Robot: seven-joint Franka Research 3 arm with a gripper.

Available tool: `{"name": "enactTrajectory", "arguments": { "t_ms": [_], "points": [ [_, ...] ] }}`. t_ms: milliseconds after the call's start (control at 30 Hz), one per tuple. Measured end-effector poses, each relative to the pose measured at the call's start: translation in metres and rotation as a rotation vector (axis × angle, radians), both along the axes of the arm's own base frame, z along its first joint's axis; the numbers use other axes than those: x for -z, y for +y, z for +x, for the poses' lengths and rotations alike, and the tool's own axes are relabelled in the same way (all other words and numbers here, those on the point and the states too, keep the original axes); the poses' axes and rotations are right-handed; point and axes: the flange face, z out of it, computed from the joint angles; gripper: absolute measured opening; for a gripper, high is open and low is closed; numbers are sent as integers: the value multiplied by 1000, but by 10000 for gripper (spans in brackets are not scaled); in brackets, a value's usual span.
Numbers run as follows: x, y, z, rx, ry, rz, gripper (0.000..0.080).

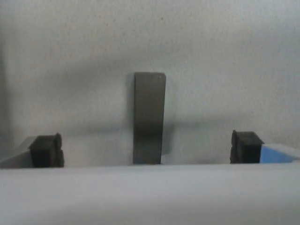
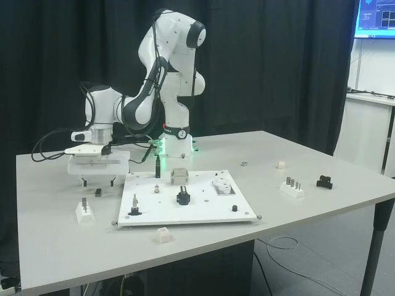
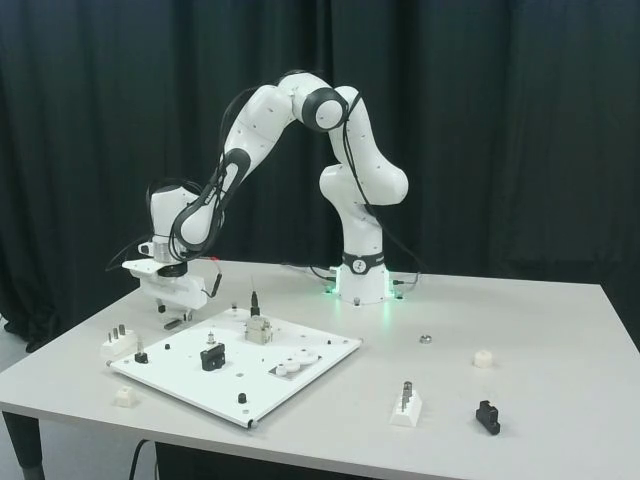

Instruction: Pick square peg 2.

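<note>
A big grey table [image 2: 321,166] with a smooth, flat top is seen in a room hung with black curtains [image 3: 520,120], and a corner of a lit screen [image 2: 376,15] is seen on the wall beside them. The white arm [image 3: 270,110], made of round, shiny parts, is bolted at the back of the table, and green light is seen at its foot. A flat white square board [image 2: 203,206] with small black and grey parts on it is laid in the middle of the table. The arm is bent low over the table beside the board, and the gripper [image 2: 98,182] is held just above the table top. In the wrist view, two black, blocky fingertips [image 1: 47,151] are seen wide apart, so the jaws are released and nothing is held. Between them a dark grey square peg [image 1: 149,118] is seen lying flat on the table, long and straight with sharp edges and a dull look. It is also seen from the first room view, under the gripper and just beside the board's edge. Near it a small white holder [image 2: 85,213] with one grey peg standing in it is placed. Another white holder [image 2: 292,188] with grey pegs and a small black block [image 2: 324,181] are placed well apart from it, on the other side of the board.
</note>
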Motion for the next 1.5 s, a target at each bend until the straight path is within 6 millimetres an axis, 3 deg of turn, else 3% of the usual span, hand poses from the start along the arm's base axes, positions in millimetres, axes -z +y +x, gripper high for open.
{"name": "enactTrajectory", "arguments": {
  "t_ms": [300, 1500],
  "points": [
    [-4, -2, 5, -29, -4, 10, 799],
    [-28, -5, 26, -84, -47, 37, 800]
  ]
}}
